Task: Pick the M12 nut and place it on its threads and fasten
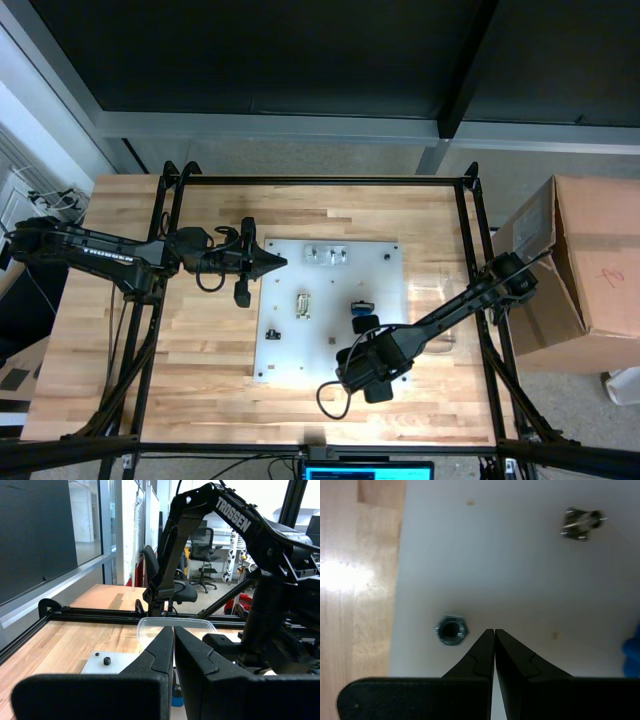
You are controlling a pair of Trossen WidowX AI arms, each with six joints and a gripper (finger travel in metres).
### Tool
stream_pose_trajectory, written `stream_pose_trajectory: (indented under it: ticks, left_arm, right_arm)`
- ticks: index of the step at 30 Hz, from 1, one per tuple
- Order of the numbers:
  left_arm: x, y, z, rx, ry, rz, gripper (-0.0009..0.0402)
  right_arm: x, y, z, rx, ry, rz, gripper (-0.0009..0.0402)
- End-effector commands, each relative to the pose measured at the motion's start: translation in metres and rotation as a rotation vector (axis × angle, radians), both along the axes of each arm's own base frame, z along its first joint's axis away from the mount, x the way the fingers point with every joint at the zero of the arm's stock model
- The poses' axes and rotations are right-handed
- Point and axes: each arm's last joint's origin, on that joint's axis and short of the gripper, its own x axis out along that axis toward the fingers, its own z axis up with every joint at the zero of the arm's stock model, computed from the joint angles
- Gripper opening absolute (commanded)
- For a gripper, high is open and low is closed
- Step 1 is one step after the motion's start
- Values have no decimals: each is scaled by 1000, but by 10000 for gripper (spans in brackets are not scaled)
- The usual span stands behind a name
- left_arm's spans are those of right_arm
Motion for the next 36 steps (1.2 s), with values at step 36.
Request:
stream_pose_trajectory:
  ticks: [36]
  left_arm:
    - [0,0,0,0,1,0,0]
  right_arm:
    - [-6,5,-10,74,27,-64,0]
